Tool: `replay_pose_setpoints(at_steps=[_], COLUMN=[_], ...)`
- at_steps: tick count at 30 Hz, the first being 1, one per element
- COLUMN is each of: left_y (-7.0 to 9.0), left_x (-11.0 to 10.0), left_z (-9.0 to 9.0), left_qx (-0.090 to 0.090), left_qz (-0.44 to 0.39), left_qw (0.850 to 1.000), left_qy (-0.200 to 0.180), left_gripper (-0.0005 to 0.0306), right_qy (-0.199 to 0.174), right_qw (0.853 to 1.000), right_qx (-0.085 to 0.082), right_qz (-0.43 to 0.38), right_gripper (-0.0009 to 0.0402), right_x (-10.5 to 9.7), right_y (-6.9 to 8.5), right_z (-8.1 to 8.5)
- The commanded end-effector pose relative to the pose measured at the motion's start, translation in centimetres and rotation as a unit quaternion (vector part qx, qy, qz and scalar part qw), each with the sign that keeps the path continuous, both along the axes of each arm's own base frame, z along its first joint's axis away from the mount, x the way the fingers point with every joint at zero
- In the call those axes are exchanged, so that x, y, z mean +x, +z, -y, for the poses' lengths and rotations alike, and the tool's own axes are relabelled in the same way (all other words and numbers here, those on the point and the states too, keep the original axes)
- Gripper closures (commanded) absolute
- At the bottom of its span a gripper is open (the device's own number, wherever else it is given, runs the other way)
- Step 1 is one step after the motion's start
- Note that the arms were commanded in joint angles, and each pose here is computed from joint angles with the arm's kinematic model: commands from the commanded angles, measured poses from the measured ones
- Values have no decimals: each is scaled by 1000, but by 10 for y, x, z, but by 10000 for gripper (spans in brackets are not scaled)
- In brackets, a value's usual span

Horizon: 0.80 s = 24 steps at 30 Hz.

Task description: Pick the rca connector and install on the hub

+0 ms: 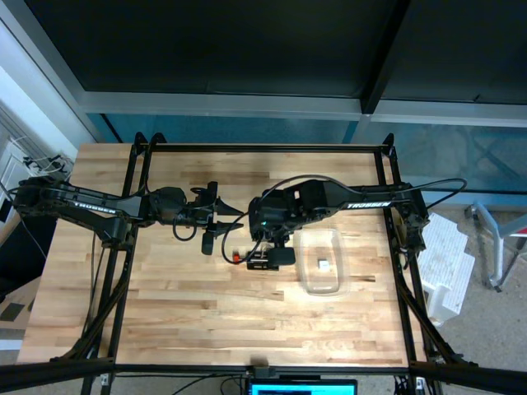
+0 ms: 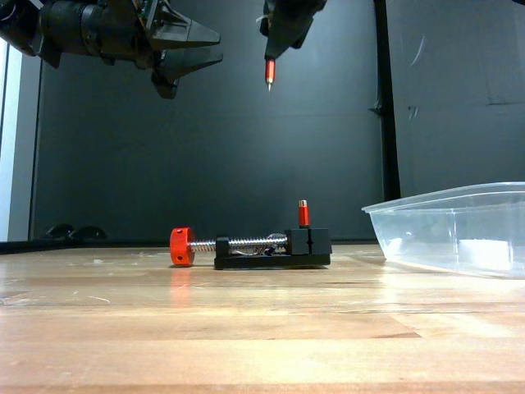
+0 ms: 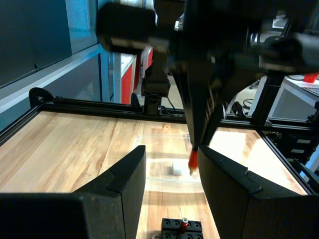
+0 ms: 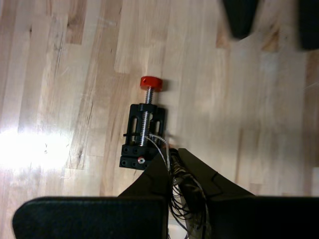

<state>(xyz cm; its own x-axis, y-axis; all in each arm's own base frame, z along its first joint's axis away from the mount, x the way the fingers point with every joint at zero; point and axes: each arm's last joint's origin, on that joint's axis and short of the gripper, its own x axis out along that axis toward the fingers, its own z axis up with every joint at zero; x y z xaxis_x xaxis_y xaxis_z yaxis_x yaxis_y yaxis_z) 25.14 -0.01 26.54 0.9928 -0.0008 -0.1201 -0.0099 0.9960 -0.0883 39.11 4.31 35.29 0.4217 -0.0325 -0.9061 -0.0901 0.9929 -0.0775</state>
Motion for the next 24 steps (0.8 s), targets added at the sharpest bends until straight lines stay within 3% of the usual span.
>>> replay_pose_setpoints(at_steps=[1, 8, 24], left_y=[0, 0, 0], left_x=[0, 0, 0], left_z=[0, 1, 1], left_qx=[0, -3, -3], left_qz=[0, -2, -2], left_qw=[1000, 1000, 1000], left_qy=[-4, -12, -12], left_gripper=[159, 160, 160], right_qy=[-2, -1, -5], right_qw=[1000, 1000, 1000], right_qx=[4, 7, 4], right_qz=[-5, -7, -21], right_gripper=[393, 393, 393], right_x=[3, 3, -1], right_y=[-13, -37, -70], right_z=[-4, -11, -14])
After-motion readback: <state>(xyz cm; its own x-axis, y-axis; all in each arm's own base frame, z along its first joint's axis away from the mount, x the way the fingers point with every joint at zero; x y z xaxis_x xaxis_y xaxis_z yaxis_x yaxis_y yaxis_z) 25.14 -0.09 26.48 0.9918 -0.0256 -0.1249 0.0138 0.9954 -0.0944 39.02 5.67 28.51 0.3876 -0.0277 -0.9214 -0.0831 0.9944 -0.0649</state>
